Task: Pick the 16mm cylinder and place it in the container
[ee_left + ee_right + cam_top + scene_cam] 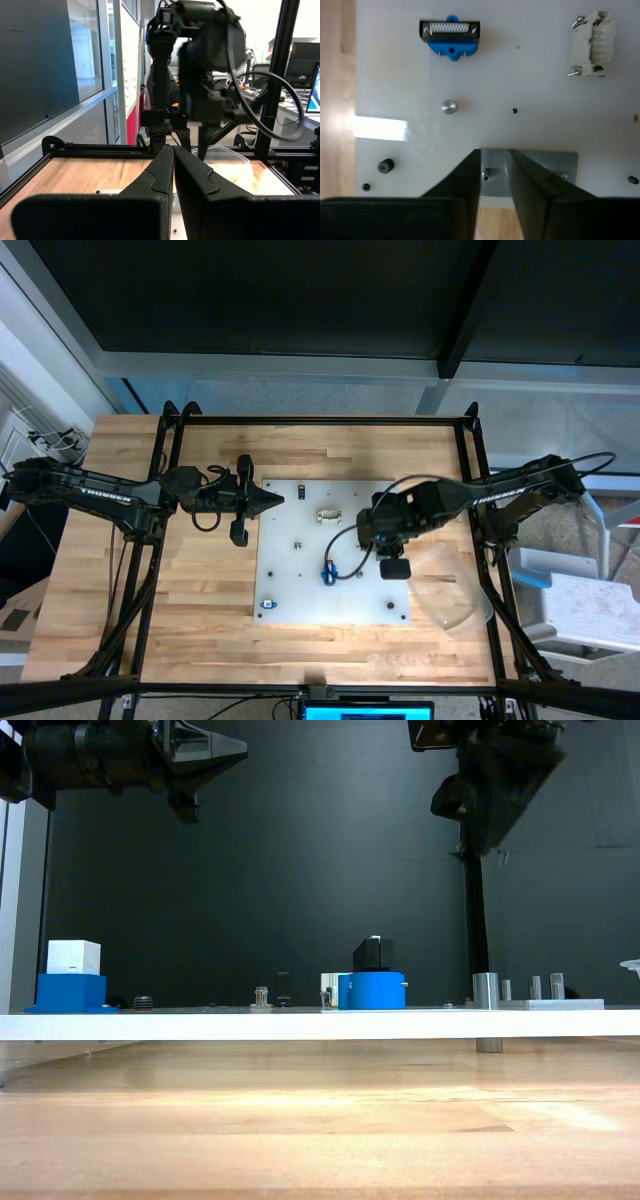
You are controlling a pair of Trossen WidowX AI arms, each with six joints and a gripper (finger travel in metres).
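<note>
The 16mm cylinder (449,106) is a small silver peg standing upright on the white board, between the blue connector (450,37) and my right gripper; in the low view the cylinder (486,988) stands right of the blue part (375,990). My right gripper (495,155) (392,560) hangs high over the board, above a flat grey block (540,167). Its fingers are a narrow gap apart and hold nothing. The clear container (455,590) sits off the board's right edge. My left gripper (272,498) (173,150) hovers shut at the board's left edge.
A white connector (590,45) sits on the white board (300,590). A blue base with a white cube (72,980) stands at the board's near left. Several short pegs (546,986) rise from the grey block. Black frame rails (160,540) border the table.
</note>
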